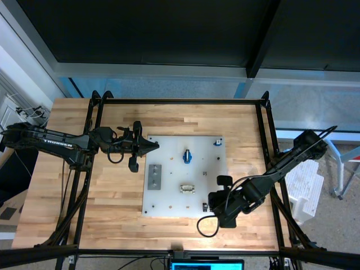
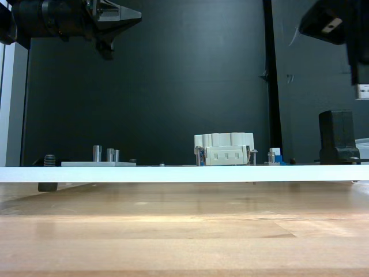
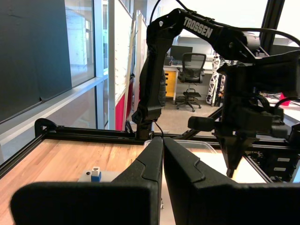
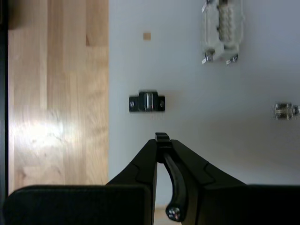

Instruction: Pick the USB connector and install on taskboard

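My right gripper (image 4: 162, 146) pinches the USB connector (image 4: 161, 138), just short of the black socket (image 4: 146, 102) on the taskboard (image 4: 211, 122). My left gripper (image 3: 162, 140), fingers (image 3: 149, 166) pressed together, hovers over the board's far left corner. My right arm (image 3: 199, 27) reads TROSSEN.

**Right hand** (image 4: 162, 142), above the near-right corner of the taskboard (image 4: 225, 140), fingers (image 4: 140, 168) clamped on the USB connector (image 4: 161, 137):
- Only the connector tip protrudes. The fingers cover the rest of the plug.
- High view: the wrist housing (image 1: 225, 205) hides the fingertips and the connector.
- Low view: the picture's edge cuts off this hand.

**Left hand** (image 3: 162, 157), above the taskboard's far-left corner, fingers pressed together:
- Left wrist view: the fingers screen most of the taskboard.

**Right wrist view:**
- The picture's edge cuts off the beige connector (image 4: 222, 33).
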